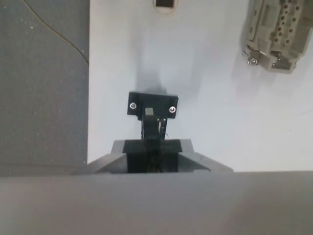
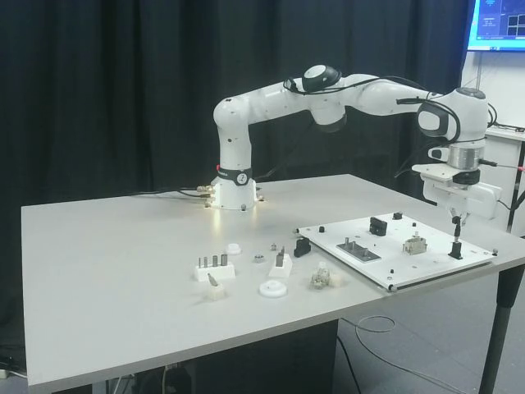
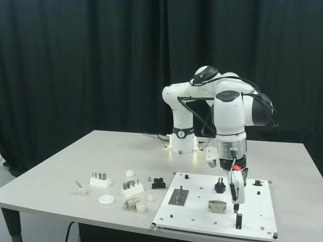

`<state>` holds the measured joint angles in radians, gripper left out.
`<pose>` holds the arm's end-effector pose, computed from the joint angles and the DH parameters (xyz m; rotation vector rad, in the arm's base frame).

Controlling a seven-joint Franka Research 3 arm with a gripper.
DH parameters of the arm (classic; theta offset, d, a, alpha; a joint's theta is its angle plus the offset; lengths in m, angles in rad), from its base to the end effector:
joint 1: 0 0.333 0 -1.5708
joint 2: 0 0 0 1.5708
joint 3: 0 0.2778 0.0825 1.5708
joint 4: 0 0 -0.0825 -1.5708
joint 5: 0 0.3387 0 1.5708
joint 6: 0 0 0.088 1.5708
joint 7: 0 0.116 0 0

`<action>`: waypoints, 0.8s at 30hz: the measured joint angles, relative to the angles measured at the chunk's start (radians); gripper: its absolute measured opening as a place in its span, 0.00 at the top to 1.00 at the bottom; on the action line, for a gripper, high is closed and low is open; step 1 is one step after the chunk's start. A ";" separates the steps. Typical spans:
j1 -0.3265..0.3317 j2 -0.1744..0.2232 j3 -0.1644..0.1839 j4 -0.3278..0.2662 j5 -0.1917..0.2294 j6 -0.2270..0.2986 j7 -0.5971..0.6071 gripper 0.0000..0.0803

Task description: Insert USB.

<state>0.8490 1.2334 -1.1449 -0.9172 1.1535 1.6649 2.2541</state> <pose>0.6615 0.2534 0.2808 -1.3662 2.7886 0.1634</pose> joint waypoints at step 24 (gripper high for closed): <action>0.001 0.001 0.013 0.000 0.005 0.000 0.000 0.94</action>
<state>0.8501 1.2341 -1.1320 -0.9172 1.1588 1.6649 2.2541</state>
